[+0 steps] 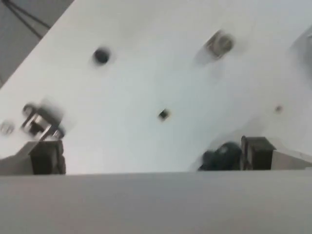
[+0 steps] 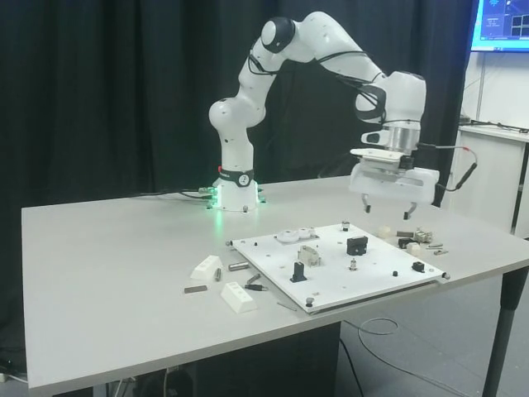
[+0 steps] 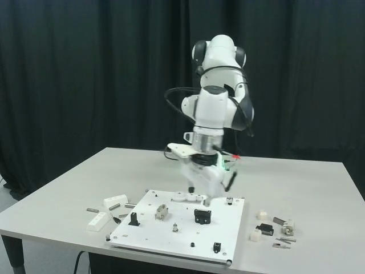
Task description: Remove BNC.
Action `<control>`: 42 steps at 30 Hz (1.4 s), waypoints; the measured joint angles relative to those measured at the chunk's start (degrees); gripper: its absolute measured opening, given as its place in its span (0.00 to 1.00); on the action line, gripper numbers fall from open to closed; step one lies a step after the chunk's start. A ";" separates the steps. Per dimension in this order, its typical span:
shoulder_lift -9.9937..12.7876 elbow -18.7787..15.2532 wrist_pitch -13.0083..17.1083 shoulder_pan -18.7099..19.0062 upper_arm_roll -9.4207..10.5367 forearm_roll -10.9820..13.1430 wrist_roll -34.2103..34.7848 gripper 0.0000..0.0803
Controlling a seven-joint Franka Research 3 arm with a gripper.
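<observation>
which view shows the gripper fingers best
The first room view: the gripper hangs above the white board, both fingers wide apart against the table. The second room view shows it partly side-on. The wrist view catches only the two black fingertips.

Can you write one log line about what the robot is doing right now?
pincer: open, holds nothing | position: above white board, not touching | BNC: cannot tell which part | task: not done

A robotics lab: black curtains [image 3: 85,74], white arm [image 2: 314,50] bolted on grey table [image 2: 107,248], wall screen [image 2: 502,25].
</observation>
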 joint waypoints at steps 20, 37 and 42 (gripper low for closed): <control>0.20 -0.31 -1.20 -6.73 0.51 0.56 11.45 1.00; 3.27 -0.33 1.67 -10.51 1.71 6.02 16.19 1.00; 4.23 -0.40 2.92 -10.90 1.72 6.93 16.19 1.00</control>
